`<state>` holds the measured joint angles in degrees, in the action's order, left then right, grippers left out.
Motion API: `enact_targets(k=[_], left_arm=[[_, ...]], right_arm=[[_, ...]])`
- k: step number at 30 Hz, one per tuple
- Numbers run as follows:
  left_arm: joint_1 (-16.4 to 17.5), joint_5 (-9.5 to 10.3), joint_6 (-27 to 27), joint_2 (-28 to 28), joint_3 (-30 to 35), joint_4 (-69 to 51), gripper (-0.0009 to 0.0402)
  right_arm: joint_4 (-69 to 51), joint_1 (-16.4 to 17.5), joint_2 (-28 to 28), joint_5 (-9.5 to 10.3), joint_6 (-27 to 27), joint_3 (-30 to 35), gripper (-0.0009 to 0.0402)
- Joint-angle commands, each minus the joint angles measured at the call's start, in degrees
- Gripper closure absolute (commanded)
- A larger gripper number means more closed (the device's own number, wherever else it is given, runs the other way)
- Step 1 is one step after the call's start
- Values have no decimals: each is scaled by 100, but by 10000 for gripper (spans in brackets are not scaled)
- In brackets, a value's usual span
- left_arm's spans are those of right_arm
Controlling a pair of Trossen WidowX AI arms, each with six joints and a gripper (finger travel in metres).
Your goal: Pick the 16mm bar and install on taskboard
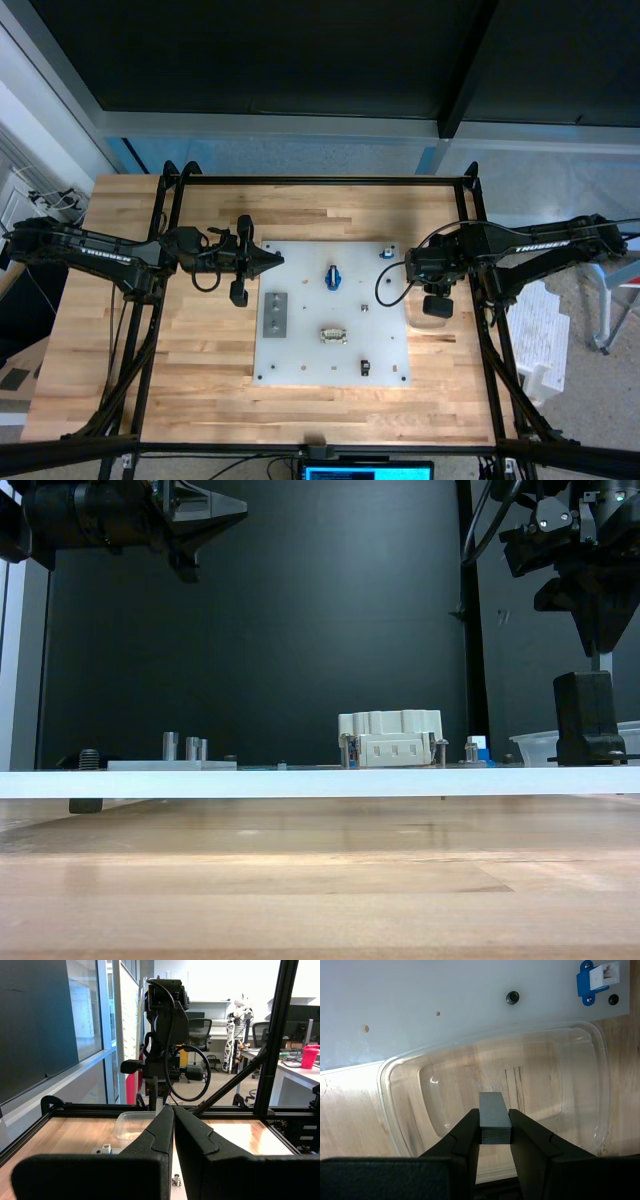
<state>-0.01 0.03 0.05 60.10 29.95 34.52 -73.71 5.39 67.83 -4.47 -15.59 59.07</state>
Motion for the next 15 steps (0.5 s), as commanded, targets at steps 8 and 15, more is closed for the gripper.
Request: enact_targets(k=[8, 15], left_arm=[[0, -2, 0, 0, 0, 2, 393], [0, -2, 0, 0, 0, 2, 393]], right_arm=[[17, 251, 9, -2, -203, 2, 389], [90, 719, 35, 17, -540, 2, 389]])
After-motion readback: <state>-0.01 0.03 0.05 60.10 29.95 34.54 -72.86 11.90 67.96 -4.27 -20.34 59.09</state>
